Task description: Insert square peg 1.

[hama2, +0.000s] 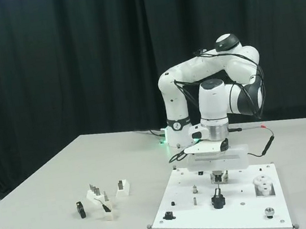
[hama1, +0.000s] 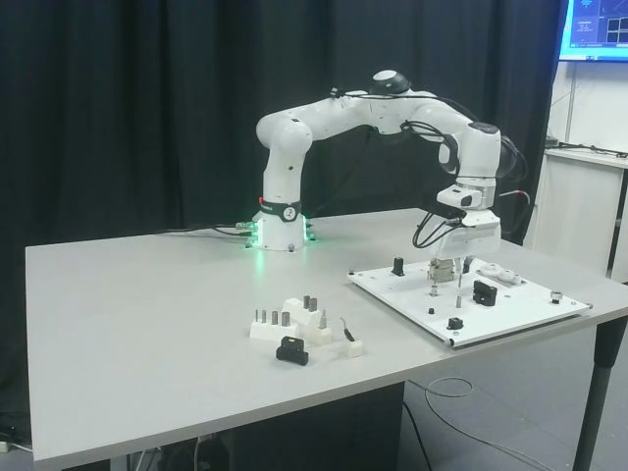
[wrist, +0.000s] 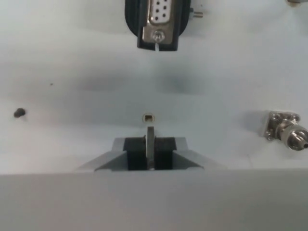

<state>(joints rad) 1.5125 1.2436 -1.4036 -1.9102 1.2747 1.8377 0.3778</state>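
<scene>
Grey metal, the peg (wrist: pixel 150 147) stands clenched in the pincer (wrist: pixel 150 161), just short of the square hole (wrist: pixel 148 117) in the white board (wrist: pixel 72 72) (tip apparently above it). Any sideways offset or twist could jam its corners on the rim.

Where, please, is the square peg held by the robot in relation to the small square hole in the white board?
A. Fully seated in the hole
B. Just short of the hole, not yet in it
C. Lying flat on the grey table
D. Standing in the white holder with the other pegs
B: in the wrist view the square peg, gripped between the fingers, ends just short of the open square hole in the white board.
</scene>
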